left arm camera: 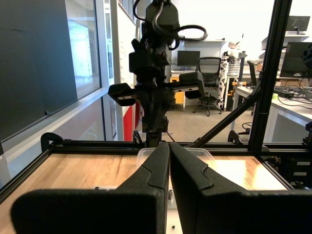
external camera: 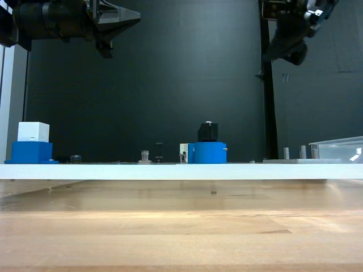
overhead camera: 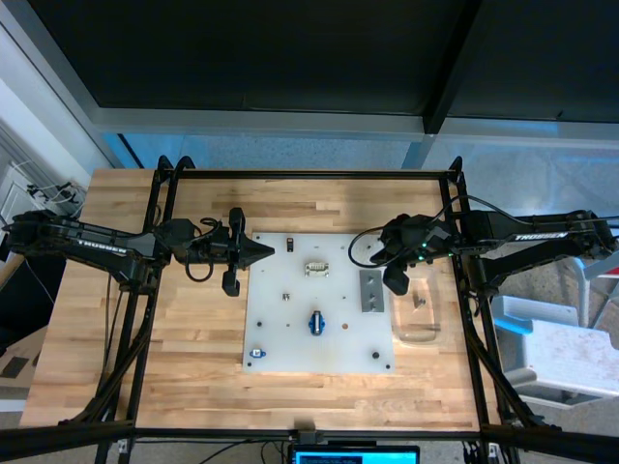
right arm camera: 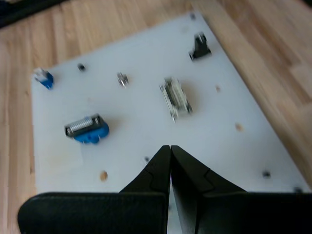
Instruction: Pick the 16mm cylinder and place it in the taskboard
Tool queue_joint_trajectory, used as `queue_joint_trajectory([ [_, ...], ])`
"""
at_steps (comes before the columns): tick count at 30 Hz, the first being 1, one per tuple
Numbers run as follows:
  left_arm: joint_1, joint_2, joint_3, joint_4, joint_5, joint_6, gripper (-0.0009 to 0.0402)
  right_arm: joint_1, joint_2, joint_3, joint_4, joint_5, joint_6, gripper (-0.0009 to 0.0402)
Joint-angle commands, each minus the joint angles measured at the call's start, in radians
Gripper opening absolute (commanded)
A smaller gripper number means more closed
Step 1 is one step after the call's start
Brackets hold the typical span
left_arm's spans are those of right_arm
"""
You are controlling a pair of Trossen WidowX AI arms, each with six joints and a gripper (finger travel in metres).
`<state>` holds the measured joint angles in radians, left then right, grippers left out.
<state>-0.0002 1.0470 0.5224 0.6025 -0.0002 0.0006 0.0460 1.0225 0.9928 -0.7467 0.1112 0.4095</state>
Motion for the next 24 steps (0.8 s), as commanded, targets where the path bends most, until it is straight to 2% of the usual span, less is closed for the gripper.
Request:
queue_joint_trajectory([
  [1, 0.0, 0.0, 0.0, 0.0, 0.0, 0.0, 0.0, 0.0, 0.0, 0.0, -0.072, -0.009, 0.033, 0.0],
  [7, 0.0, 0.0, 0.0, 0.0, 0.0, 0.0, 0.0, 0.0, 0.0, -0.001, -0.2, -0.019, 0.082, 0.0],
  [9, 0.0, 0.0, 0.0, 0.0, 0.0, 0.0, 0.0, 0.0, 0.0, -0.001, -0.238, -0.034, 0.093, 0.0],
  [14, 0.0, 0.0, 0.0, 0.0, 0.0, 0.0, 0.0, 0.002, 0.0, -0.001, -0.345, -0.037, 0.139, 0.0],
  [20, 0.0, 0.0, 0.0, 0.0, 0.0, 0.0, 0.0, 0.005, 0.0, -0.002, -0.446, -0.088, 0.19, 0.0],
  [24, 0.0, 0.0, 0.0, 0.0, 0.0, 0.0, 0.0, 0.01, 0.001, -0.003, -0.507, -0.108, 0.221, 0.0],
])
